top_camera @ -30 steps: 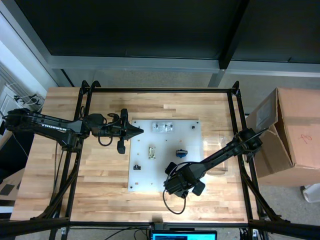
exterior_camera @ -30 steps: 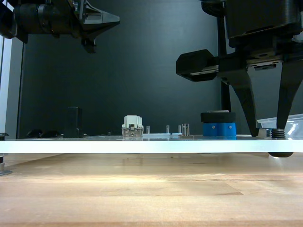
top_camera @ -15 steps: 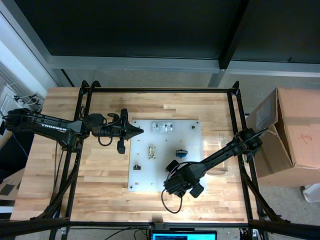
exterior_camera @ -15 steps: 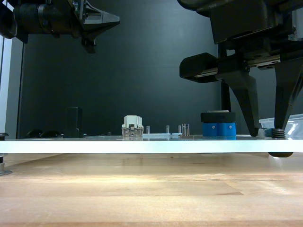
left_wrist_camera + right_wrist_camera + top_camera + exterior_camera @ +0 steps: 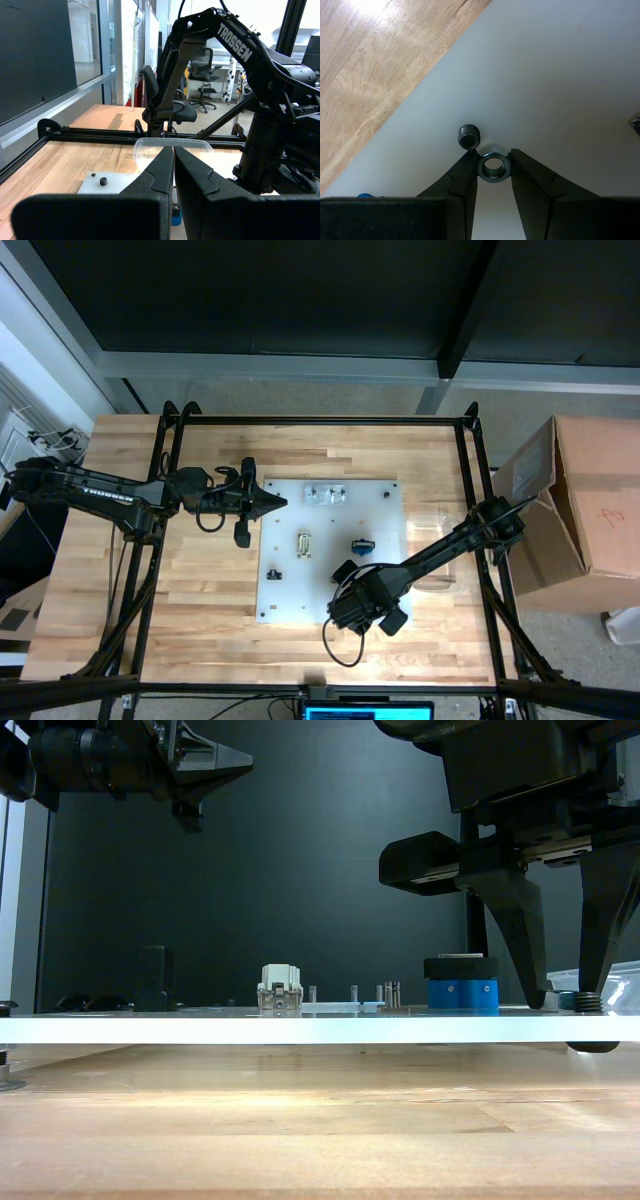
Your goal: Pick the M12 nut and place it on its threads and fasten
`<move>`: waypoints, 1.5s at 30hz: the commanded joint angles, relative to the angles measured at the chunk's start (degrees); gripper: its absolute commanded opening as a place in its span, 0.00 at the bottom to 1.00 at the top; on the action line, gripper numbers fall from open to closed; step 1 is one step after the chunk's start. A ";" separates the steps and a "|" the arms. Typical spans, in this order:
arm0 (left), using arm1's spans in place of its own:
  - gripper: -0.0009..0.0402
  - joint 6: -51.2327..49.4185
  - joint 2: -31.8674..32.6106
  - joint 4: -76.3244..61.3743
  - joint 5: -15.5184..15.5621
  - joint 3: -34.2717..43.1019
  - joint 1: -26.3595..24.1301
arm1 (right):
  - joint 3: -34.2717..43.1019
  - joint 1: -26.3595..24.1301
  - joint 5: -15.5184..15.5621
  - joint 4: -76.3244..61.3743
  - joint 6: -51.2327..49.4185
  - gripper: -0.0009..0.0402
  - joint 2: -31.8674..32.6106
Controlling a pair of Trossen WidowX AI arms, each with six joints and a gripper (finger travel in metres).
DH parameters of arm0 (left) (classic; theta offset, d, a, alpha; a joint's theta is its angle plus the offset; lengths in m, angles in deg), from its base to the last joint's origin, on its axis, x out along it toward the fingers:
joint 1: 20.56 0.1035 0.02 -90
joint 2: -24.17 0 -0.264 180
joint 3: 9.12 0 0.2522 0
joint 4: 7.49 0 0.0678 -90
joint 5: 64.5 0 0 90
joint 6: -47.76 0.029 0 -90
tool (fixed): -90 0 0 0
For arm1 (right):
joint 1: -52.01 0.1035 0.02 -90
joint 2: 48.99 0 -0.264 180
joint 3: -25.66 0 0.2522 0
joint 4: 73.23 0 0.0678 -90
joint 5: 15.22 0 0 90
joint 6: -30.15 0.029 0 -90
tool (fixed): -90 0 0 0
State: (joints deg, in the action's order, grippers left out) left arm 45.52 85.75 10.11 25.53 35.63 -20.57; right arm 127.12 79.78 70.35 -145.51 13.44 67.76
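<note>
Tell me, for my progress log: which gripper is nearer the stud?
Right. Right gripper holds the nut just beside the stud; left gripper hangs high over the board's left edge.

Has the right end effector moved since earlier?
Yes: right end effector's body edged right toward the blue cylindrical block; held silver nut sits beside the black ribbed stud.

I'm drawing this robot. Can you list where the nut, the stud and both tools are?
M12 nut: held in the right tool, beside the stud, not on it
Stud: bare, standing on the white board
Right tool: shut on the nut, low at the board's near right edge
Left tool: shut, raised above the board's left edge
</note>
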 commanded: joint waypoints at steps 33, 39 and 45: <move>0.02 0.00 0.00 0.02 0.00 0.02 0.02 | 3.19 0.68 0.00 -3.37 -13.53 0.02 -5.29; 0.02 0.00 0.02 0.02 0.00 0.02 0.00 | 5.35 1.40 0.87 -6.10 -19.52 0.02 -5.55; 0.02 0.00 0.00 0.02 0.00 0.02 0.02 | 5.55 2.21 2.75 -7.58 -30.36 0.02 -5.55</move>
State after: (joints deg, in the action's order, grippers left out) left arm 45.50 85.75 10.13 25.55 35.63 -20.57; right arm 132.63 81.86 72.95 -153.18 -16.20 62.16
